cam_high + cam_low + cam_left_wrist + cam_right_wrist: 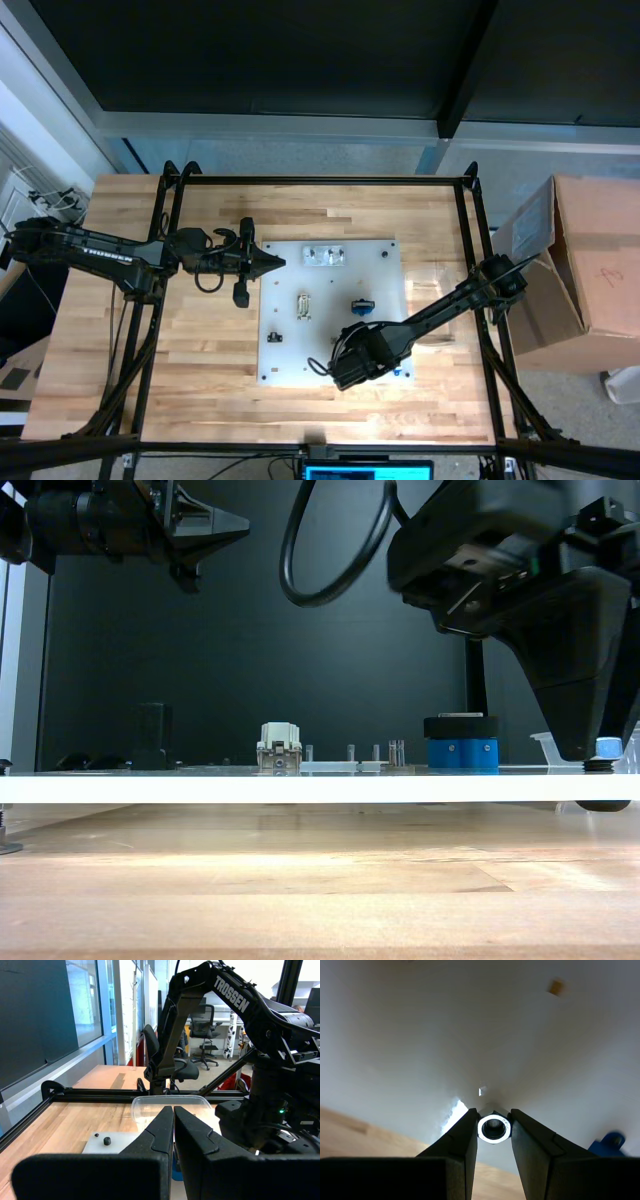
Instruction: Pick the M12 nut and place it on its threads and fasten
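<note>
Wooden planks make up the desk (200, 400), with a white board (300, 370) lying on it and a dark panel (250, 50) beyond the far edge; over the board's left edge the left claw (277, 263) hangs high, its two halves pressed together on nothing; down at the board's near right edge the right claw (493, 1112) stands tip-down and grips the M12 nut (494, 1128) by two opposite flats; from desk height a pale piece sits on top of the black ribbed stud (600, 767), just beside the claw's tip, so I take the nut to be on its stud, with ribs showing beneath and so not run down; it is a small, hard metal ring, light and in no way fragile, but smooth enough to slip or cock if pinched on its corners, so the flats are the place to hold; being squat, it has no real long axis; its bore looks straight into the wrist camera, which I judge puts that axis upright, in line with the stud.
</note>
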Motion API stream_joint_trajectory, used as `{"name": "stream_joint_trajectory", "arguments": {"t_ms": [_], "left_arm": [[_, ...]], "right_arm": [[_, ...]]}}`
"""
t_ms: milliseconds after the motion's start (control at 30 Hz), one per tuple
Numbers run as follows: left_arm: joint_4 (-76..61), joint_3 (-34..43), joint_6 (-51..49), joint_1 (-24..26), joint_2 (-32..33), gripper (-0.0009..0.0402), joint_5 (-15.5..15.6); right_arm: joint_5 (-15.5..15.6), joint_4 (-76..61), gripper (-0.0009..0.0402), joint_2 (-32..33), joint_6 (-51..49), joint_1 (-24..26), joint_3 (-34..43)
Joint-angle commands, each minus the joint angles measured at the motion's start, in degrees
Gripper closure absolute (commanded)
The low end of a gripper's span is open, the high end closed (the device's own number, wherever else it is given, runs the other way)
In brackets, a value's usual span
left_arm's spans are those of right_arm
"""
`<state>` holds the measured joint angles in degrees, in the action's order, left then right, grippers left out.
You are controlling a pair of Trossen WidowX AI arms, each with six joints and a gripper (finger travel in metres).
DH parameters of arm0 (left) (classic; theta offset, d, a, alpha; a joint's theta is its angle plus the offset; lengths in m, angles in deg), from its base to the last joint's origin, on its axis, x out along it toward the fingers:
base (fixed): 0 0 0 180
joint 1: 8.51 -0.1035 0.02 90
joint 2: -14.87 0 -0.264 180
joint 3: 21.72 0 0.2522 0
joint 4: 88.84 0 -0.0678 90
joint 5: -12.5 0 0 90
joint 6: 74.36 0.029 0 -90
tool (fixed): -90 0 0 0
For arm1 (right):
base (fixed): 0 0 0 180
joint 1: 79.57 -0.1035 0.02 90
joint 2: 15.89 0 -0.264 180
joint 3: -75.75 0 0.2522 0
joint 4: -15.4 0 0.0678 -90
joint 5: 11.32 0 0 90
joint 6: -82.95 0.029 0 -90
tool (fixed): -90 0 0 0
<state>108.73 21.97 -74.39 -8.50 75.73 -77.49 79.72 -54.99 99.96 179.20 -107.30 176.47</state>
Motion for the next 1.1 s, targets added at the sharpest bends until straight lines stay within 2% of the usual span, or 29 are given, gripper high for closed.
{"name": "stream_joint_trajectory", "arguments": {"t_ms": [33,367,600,833,1100], "left_arm": [[0.02,0.02,0.00,-0.02,0.00,0.0393,0.00],[0.02,0.02,0.00,0.00,0.00,0.0393,0.00],[0.02,0.02,0.00,0.00,0.00,0.0393,0.00],[0.02,0.02,0.00,0.00,0.00,0.0393,0.00],[0.02,0.02,0.00,0.00,0.00,0.0393,0.00]], "right_arm": [[0.00,0.44,0.0368,0.00,7.56,-0.02,0.07],[-0.02,0.52,0.0368,0.00,26.67,0.00,0.07],[0.00,0.55,0.0368,0.00,47.89,-0.02,0.07],[0.00,0.59,0.0368,-0.04,64.04,-0.02,0.07],[0.00,0.59,0.0368,-0.04,77.29,-0.07,0.07]]}}
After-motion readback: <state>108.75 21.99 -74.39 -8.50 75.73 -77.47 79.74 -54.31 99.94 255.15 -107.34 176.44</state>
